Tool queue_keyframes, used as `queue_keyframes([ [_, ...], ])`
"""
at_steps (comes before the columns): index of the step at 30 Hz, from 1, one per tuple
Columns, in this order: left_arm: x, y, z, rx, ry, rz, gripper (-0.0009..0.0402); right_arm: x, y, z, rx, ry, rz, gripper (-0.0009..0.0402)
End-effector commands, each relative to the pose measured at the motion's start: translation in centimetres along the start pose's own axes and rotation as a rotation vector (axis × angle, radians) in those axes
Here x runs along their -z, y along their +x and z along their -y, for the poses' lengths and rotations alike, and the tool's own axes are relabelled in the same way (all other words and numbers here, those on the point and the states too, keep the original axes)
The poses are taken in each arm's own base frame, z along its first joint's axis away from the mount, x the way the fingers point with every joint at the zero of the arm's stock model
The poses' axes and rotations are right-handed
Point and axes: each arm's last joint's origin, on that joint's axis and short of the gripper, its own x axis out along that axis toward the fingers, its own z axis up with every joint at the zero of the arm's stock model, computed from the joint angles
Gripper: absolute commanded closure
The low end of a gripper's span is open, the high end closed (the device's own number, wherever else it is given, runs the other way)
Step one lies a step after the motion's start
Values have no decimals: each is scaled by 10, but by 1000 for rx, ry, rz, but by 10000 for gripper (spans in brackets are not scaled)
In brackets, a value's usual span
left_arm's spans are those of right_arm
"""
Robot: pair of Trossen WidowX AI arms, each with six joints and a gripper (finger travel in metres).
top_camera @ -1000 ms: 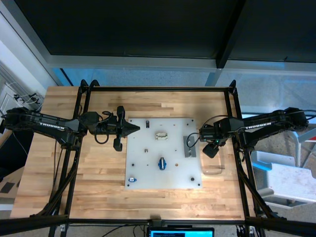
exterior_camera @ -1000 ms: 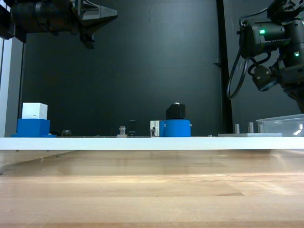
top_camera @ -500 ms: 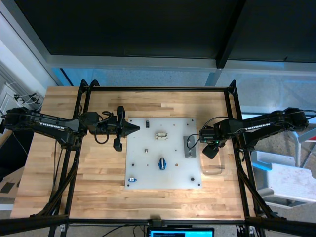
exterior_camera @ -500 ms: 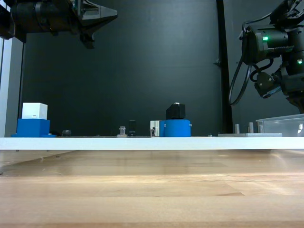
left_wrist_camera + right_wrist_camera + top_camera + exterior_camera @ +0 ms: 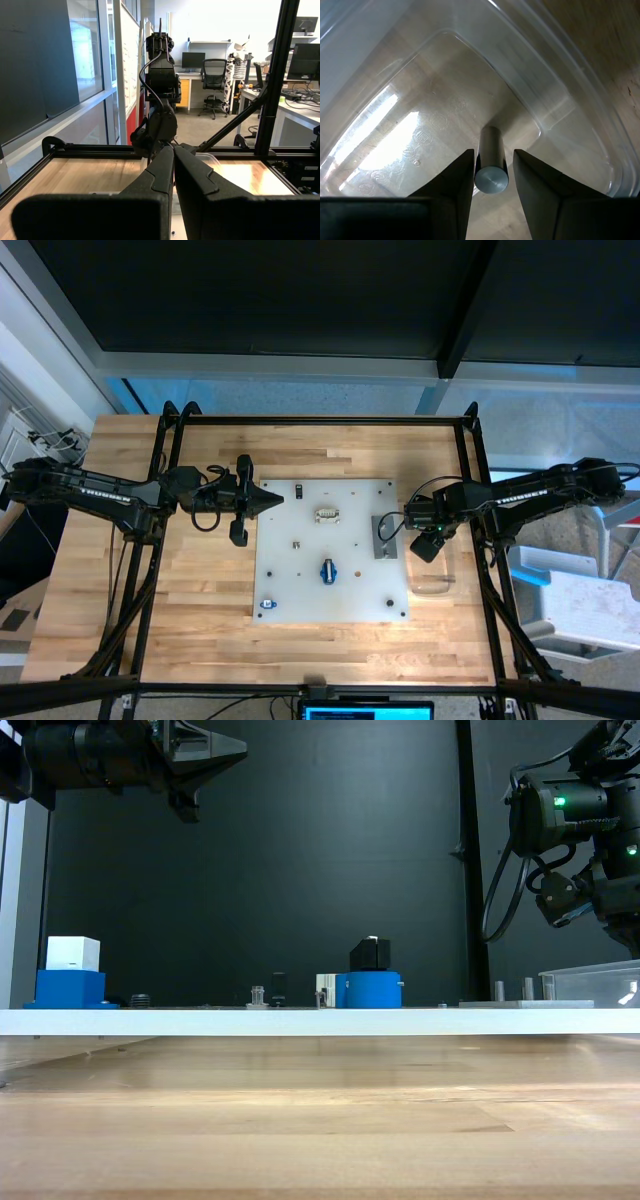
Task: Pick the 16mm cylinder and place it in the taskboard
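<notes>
- 16mm cylinder [image 5: 491, 160]: it is not on the board yet. The right wrist view shows it inside the clear tray [image 5: 570, 75], near one of the tray's rounded corners, with its flat end face turned toward the camera.
- Right gripper [image 5: 493, 151]: it is down at the tray, just off the right edge of the taskboard [image 5: 290, 585]. Its fingers [image 5: 455, 185] stand a little apart, one on each side of the peg.
- Grip: one finger looks to be touching the peg or very nearly so, while a thin sliver of gap seems to show at the other. I judge the claw has the peg bracketed but not clamped, though the angle makes this hard to be sure of.
- Left gripper [image 5: 272, 498]: it hangs above the table beside the board's left edge, fingers pressed together and holding nothing. It looks parked.
- Done so far, by my reading: the approach to the peg and the lining-up of the fingers around it.
- Left to do: close on the peg, lift it clear of the tray wall, carry it over the board, and seat it in its hole. Which hole that is I cannot make out from the high view.
</notes>
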Motion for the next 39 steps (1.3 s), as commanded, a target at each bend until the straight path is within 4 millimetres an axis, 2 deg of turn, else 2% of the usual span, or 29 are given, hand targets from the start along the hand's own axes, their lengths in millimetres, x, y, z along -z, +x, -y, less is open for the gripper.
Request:
queue_keyframes([
  [1,0,0,0,0,0,0,393,0,0,0,-1,0,1,310],
  [12,0,0,0,0,0,0,393,0,0,0,-1,-1,1,359],
  [22,0,0,0,0,0,0,393,0,-2,0,1,-2,-3,370],
  [39,0,0,0,0,0,0,393,-2,-38,-4,-1,-10,0,370],
])
